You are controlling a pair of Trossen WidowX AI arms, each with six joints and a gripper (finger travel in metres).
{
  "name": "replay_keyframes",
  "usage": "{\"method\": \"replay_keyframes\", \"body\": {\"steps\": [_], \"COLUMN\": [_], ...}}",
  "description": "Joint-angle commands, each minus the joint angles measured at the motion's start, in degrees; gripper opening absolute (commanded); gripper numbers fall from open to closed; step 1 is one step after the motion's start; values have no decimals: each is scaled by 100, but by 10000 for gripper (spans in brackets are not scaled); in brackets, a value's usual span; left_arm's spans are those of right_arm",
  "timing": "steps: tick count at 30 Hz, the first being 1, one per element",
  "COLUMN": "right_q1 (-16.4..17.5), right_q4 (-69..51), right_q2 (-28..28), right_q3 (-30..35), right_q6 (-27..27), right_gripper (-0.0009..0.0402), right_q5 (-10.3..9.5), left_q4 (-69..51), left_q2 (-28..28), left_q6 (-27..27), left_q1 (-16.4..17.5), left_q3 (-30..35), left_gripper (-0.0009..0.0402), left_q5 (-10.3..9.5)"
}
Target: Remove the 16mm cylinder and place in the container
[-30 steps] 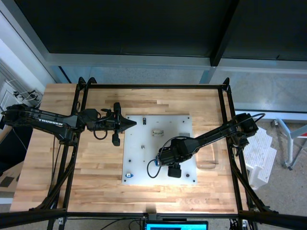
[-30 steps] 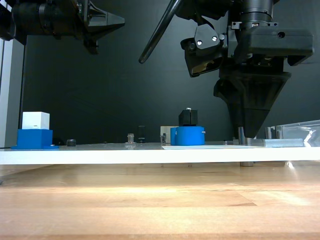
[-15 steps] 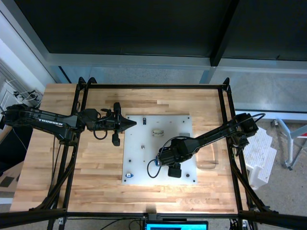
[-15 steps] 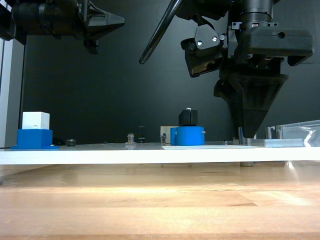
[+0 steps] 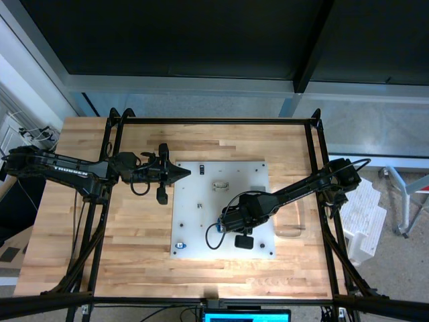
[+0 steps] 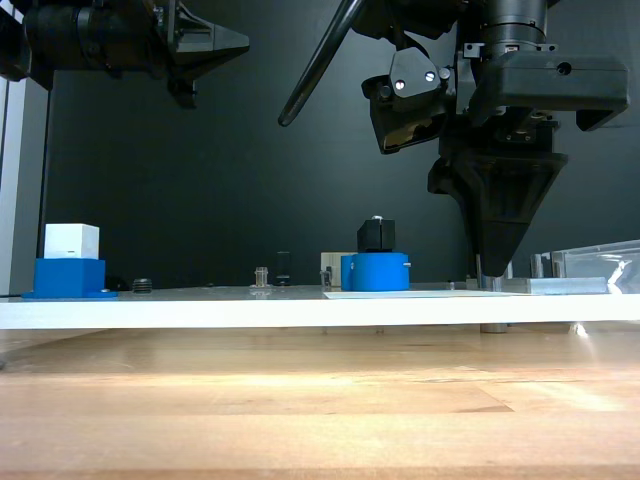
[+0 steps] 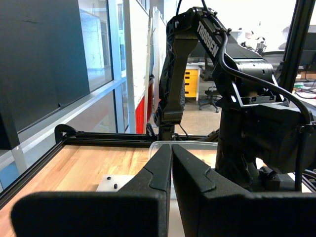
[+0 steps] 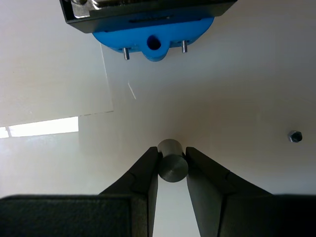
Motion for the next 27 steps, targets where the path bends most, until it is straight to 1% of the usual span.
{"method": "replay_keyframes", "body": {"steps": [1, 9, 20, 27], "right_q1": [0, 0, -7, -17], "right_q4": [-7, -28, -96, -662], "right_q2": [-2, -39, -367, -634], "right_q3": [2, 17, 33, 343], "right_q6": [2, 2, 20, 11], "right_gripper": [26, 21, 20, 20], "right_q5": [2, 0, -2, 4], "left_q4": [2, 0, 2, 0], "left_q2": [0, 0, 0, 0], "left_q6": [0, 0, 0, 0], "left_q1": [2, 0, 2, 2], "left_q3": [2, 2, 2, 2], "left_gripper": [0, 0, 0, 0], "left_q5": [2, 2, 2, 2]}}
